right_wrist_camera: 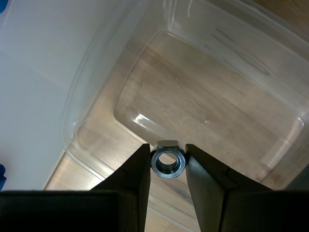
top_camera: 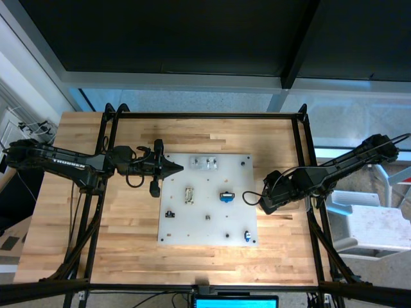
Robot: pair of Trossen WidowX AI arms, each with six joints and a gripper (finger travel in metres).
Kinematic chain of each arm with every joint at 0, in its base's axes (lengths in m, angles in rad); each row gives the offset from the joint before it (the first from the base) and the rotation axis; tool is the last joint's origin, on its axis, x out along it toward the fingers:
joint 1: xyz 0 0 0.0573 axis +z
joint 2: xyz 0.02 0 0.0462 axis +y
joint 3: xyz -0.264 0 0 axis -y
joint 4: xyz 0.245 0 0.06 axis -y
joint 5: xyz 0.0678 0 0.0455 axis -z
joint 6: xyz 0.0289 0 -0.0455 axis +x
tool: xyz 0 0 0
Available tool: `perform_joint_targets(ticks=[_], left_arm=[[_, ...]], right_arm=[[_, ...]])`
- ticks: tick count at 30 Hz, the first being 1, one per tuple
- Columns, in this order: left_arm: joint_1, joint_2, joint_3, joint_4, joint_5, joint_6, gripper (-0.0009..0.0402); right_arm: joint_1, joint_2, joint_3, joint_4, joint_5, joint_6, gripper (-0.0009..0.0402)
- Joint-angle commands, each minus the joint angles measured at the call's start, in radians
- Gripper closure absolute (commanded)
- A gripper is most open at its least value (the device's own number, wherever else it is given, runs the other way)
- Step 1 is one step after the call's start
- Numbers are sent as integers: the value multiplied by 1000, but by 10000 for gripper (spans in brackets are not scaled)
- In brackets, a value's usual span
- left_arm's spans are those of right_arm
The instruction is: Unfasten the M12 fastener and place in the container
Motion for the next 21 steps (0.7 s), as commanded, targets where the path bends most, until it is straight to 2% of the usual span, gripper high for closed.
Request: perform_joint_targets(ticks=[1,11,15,21], left_arm=[[0,0,0,0,0,0,393],[0,0,0,0,0,0,393],[0,0,0,0,0,0,393],[0,0,0,0,0,0,393]], right_arm=[[0,1,0,0,3,-13,267],[1,1,0,0,7,-11,167],[1,1,0,-1,7,-11,147],[0,1,0,-2,7,-12,142]])
